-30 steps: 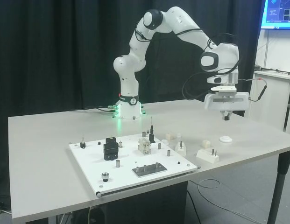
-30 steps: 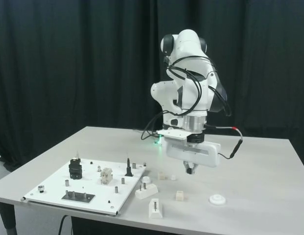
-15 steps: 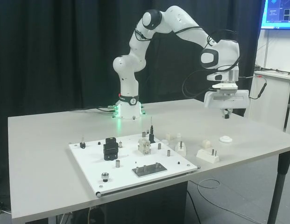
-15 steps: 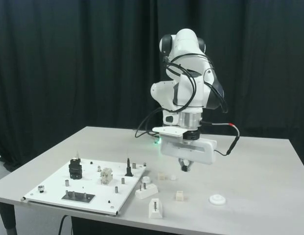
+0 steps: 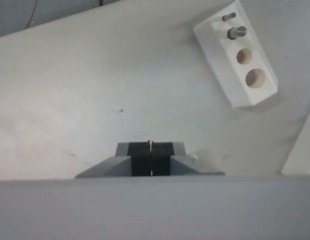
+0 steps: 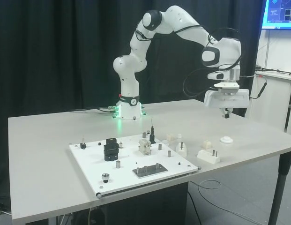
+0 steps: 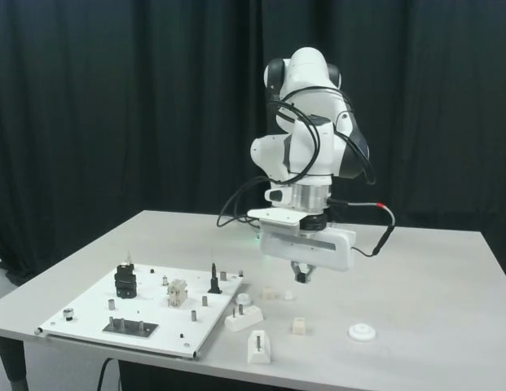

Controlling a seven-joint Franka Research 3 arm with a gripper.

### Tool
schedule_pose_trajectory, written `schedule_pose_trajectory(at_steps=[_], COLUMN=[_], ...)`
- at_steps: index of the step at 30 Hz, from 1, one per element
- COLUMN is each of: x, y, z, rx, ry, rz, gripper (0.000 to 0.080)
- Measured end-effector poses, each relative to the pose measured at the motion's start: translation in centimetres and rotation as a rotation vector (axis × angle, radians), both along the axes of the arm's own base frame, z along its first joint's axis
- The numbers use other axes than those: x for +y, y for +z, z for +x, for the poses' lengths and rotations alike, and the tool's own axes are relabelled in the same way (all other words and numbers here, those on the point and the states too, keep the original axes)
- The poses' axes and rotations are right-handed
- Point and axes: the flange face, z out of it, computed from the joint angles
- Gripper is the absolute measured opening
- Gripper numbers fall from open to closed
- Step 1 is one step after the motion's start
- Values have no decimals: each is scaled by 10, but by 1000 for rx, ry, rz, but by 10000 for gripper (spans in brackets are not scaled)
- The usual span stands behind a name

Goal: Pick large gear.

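Observation:
The large gear (image 6: pixel 226 139) is a flat white toothed disc lying on the grey table near its right edge, also seen as the gear (image 7: pixel 362 331) in the second room view. My gripper (image 6: pixel 226 116) hangs well above the table, higher than the gear and set back from it, and reads as the gripper (image 7: pixel 300 277) to the gear's left there. In the wrist view the gripper (image 5: pixel 151 158) is shut with its black pads pressed together and nothing between them. The gear does not appear in the wrist view.
A white block (image 5: pixel 237 55) with two pins and two holes lies below the hand. Other white blocks (image 6: pixel 208 155) and a small cube (image 6: pixel 206 144) sit left of the gear. The white assembly board (image 6: pixel 131 164) with a black part (image 6: pixel 111 148) fills the table's front left.
The hand has turned about its wrist and lifted slightly, drifting toward the arm's base. The gripper stays shut and the gear has not moved.

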Motion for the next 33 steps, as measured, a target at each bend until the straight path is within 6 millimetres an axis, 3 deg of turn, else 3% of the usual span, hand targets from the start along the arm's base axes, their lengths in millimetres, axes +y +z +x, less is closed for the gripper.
schedule_pose_trajectory(at_steps=[24,25,30,31,33], x=[3,3,8,10,13], y=[6,6,5,4,2], z=[3,3,2,1,-1], rx=[21,22,34,38,46], ry=[39,39,44,46,50], rz=[-7,-7,-4,-3,1], gripper=[0,387,387,696,696])
